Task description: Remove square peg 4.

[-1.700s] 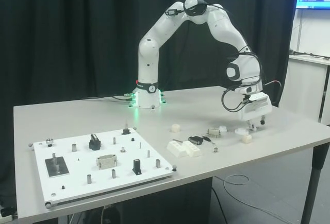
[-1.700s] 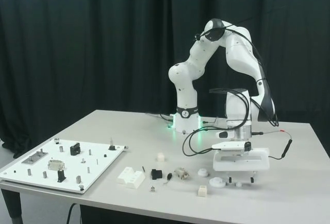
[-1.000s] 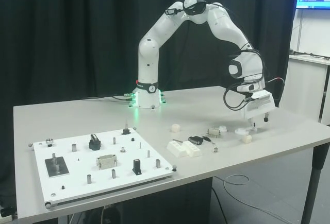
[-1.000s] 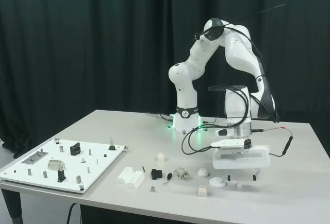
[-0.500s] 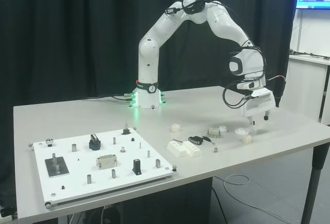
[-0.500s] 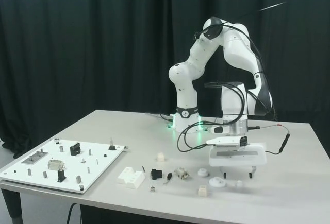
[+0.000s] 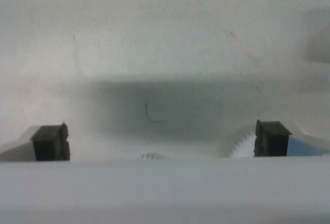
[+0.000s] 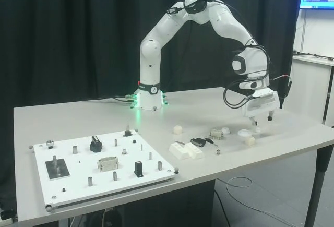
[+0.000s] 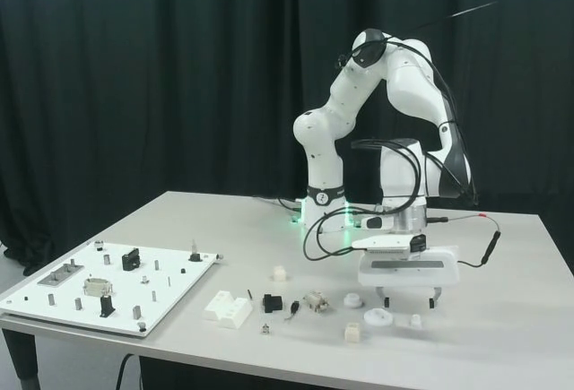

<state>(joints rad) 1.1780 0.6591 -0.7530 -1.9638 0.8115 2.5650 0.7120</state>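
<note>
Square peg 4: presumably one of the upright grey pegs point(image 8: 90, 181) on the white board point(image 8: 78, 188) at the left end of the grey table point(image 8: 78, 117), though not possible to say which. Not lifted, not touched, nothing near it.

Well apart from the board, at the far right of the table: the gripper point(image 8: 260, 118), hanging just above the tabletop with fingers point(image 7: 50, 142) spread wide and nothing between them. Directly below and beside it, a white gear point(image 9: 378, 317), a white cube point(image 9: 352, 332) and a smaller white piece point(image 9: 416, 320). Toothed rims just visible past the fingertips in the wrist view. Between gripper and board, more loose parts, among them a white block point(image 8: 186, 150) and a black connector point(image 8: 197, 142).

Judged stage: task barely begun, with the whole crossing to the board yet to come.

Possible trouble from here:
- Sweeping loose parts across the table, if carried over low.
- Landing on the wrong peg, given several alike and close together.
- Clipping a neighbouring peg or fixture on descent, with fingers this wide.
- Jamming the peg in its hole or tugging the board up, if pulled off-axis.
</note>
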